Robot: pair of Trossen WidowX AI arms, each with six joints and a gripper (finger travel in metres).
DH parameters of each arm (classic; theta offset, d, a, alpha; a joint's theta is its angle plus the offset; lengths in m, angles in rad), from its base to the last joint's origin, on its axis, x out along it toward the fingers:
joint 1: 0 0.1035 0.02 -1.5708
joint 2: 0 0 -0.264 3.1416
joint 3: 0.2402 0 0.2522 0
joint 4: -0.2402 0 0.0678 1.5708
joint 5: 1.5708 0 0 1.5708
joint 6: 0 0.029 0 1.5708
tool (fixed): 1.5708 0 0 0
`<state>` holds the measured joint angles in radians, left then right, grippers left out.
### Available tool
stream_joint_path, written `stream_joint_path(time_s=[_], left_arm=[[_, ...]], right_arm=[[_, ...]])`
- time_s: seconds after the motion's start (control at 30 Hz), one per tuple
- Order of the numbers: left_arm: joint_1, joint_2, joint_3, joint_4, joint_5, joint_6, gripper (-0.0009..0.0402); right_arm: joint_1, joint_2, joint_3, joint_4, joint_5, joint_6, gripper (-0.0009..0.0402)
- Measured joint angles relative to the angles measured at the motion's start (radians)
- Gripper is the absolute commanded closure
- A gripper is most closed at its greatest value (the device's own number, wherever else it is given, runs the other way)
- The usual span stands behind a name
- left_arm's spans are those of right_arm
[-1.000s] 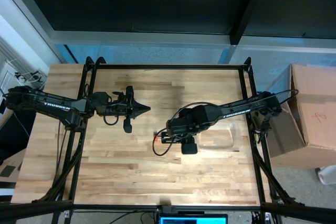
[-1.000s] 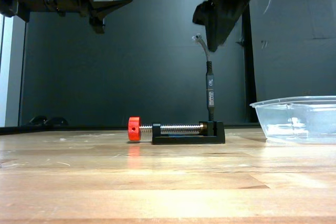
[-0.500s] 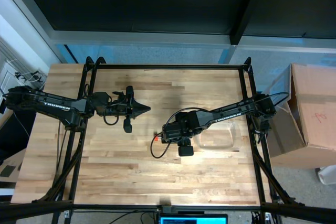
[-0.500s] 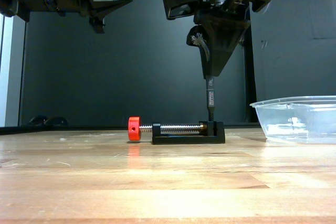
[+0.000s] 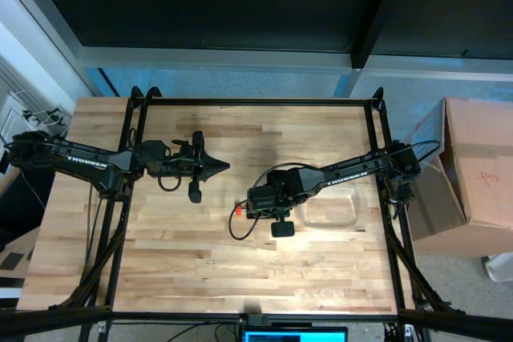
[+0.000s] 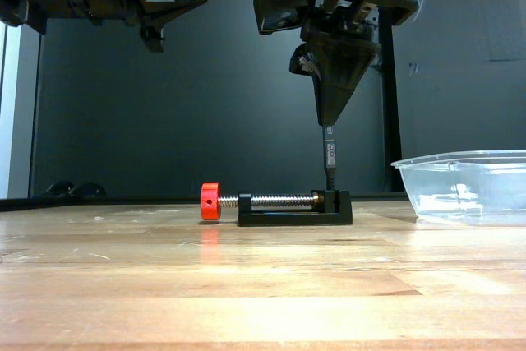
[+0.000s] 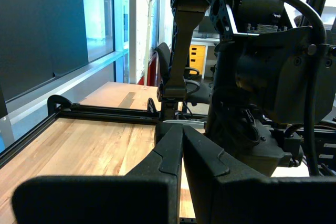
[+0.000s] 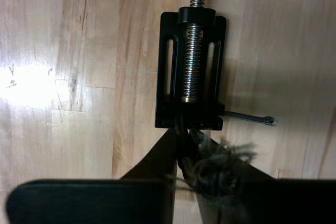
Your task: Remove the USB-C connector from the USB-C receptacle and place in the container
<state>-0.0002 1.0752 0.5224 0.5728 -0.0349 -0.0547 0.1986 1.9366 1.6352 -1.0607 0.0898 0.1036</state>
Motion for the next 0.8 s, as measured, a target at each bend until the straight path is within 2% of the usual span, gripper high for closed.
stream_joint_path(time_s=[0.4, 0.8], left_arm=[[0.0, 0.0, 0.0, 0.0, 0.0, 0.0, 0.0393], [0.0, 0.0, 0.0, 0.0, 0.0, 0.0, 0.0393]], right_arm=[[-0.003, -0.012, -0.001, -0.002, -0.003, -0.008, 0.0393], [-0.006, -0.087, 0.003, -0.003, -0.003, -0.007, 0.0393]])
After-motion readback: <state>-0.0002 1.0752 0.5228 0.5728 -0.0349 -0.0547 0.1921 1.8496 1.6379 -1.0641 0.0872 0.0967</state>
